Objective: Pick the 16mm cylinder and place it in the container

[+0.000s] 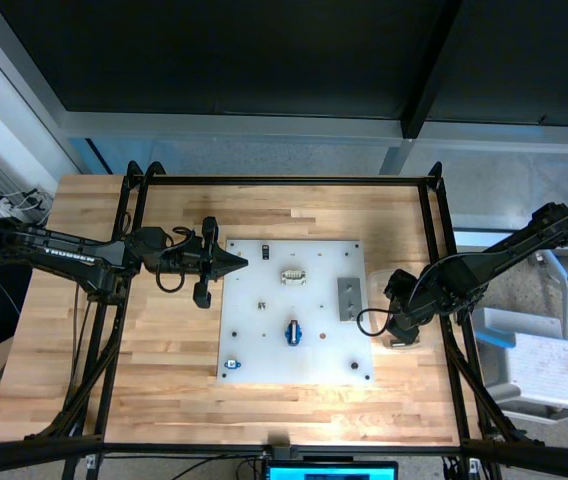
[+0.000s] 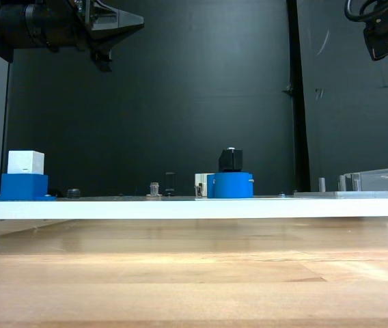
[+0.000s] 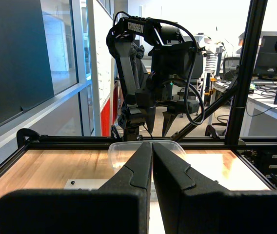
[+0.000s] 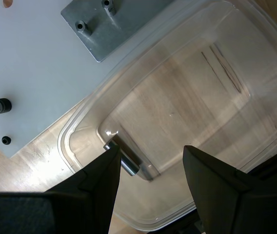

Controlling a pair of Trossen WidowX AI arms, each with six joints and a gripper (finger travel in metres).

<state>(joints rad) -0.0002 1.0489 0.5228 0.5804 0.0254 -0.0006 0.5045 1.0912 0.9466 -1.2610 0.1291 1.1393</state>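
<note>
The 16mm cylinder [image 4: 129,162], a short silver peg, lies on its side on the floor of the container [image 4: 187,92], a clear tub just off the white board's right edge. My right gripper [image 4: 151,153] hovers open above the tub, and the peg shows beside one finger [image 4: 97,183], not held. From above, the right gripper [image 1: 401,318] covers most of the container [image 1: 404,343]. My left gripper [image 1: 242,262] is shut on nothing, held high at the board's left edge and pointing right. In the left wrist view its fingers [image 3: 133,168] are pressed together.
The white board [image 1: 264,340] carries a grey block [image 1: 349,298] close to the tub, an upright blue part [image 1: 293,333], a white connector [image 1: 293,275] and small black knobs [image 4: 0,105]. A black frame [image 1: 284,181] runs around the table.
</note>
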